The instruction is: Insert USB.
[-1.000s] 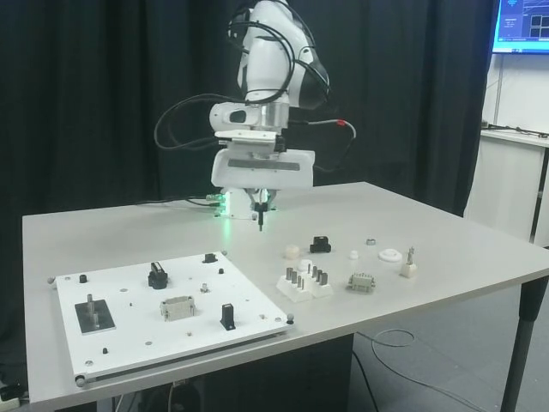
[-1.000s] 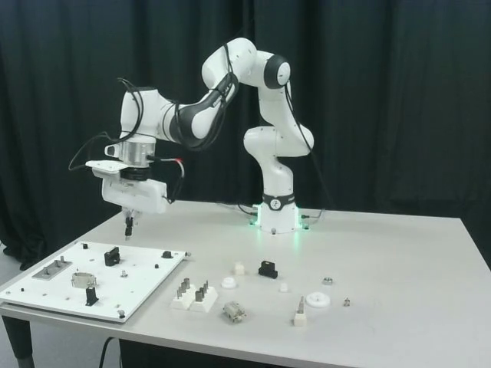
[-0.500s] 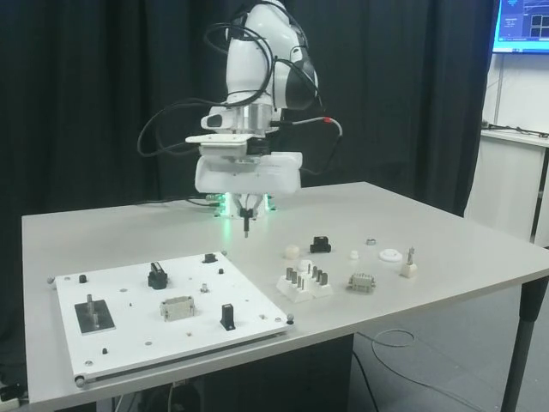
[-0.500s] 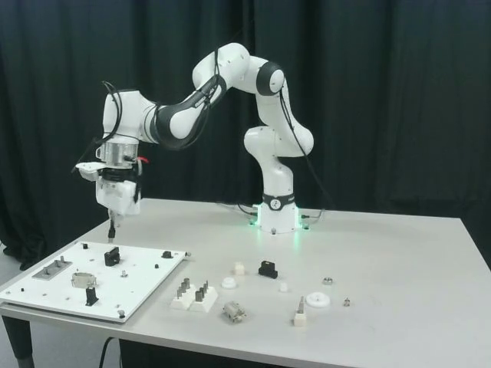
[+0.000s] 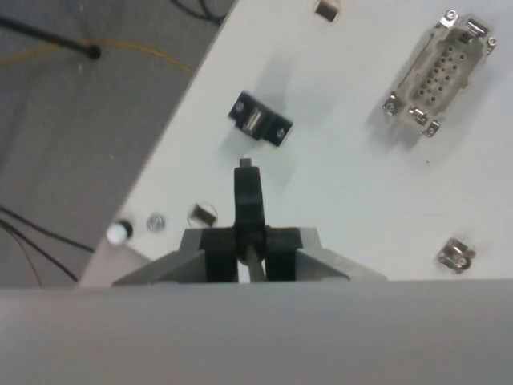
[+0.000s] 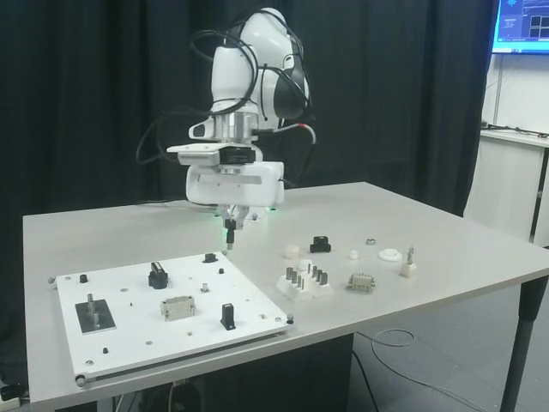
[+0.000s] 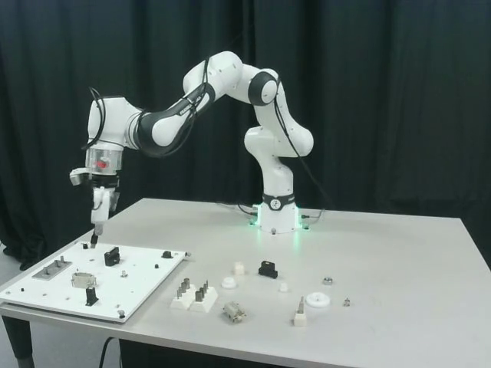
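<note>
- Swung left from the table's middle, my gripper [image 5: 250,255] now hangs over the white assembly board [image 6: 257,302].
- Fingers pinch the black USB plug [image 5: 248,200], just short of the black USB socket [image 5: 260,120]; I judge insertion next.

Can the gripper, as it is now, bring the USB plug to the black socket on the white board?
Probably yes: the gripper holds the USB plug just short of the black socket, with only bare white board between them.
</note>
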{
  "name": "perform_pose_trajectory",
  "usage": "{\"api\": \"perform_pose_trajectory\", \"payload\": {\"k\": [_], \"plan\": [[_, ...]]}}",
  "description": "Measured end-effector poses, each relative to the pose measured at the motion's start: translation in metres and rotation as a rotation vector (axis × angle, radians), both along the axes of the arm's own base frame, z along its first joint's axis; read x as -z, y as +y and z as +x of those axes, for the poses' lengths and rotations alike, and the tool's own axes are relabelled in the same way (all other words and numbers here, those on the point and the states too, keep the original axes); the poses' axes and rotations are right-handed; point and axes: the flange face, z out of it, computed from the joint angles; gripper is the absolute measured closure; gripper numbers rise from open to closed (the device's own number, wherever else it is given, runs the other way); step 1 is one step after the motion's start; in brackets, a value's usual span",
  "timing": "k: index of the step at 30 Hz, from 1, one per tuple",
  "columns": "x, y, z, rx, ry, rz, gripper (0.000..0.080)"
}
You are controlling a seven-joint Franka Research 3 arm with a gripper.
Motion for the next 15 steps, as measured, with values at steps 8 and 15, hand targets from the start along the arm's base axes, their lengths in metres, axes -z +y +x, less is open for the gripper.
{"api": "perform_pose_trajectory", "payload": {"k": [8,15], "plan": [[0.006,-0.013,0.005,0.149,-0.021,0.042,0.0735],[0.011,-0.026,0.008,0.223,-0.037,0.102,0.0735]]}}
